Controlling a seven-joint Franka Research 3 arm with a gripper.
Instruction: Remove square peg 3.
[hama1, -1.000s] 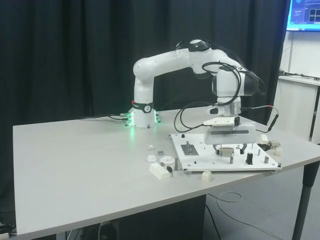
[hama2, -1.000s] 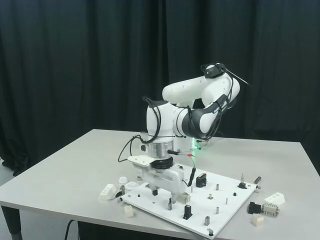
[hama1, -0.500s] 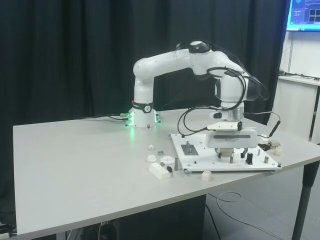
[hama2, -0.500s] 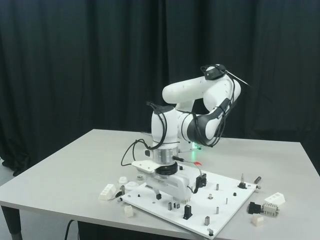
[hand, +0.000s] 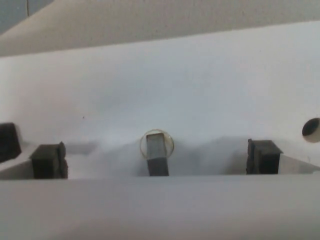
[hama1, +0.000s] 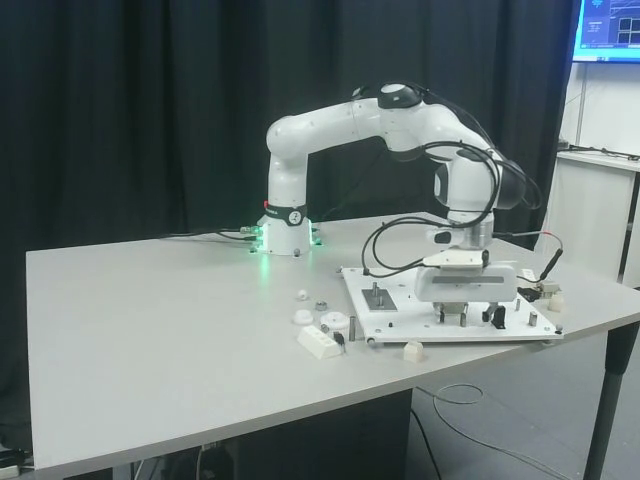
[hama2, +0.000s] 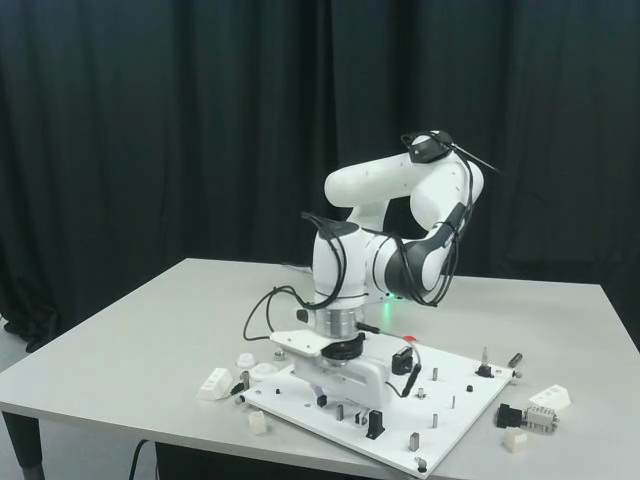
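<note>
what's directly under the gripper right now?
In the wrist view, a grey square peg stands upright in a round socket of the white board, between the two black fingertips. The gripper is open. The peg's lower end and seating are hidden.

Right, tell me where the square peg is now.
In the wrist view the square peg stands upright in its round socket on the white board, between the hand's two black fingertips, which are spread wide and clear of it.
</note>
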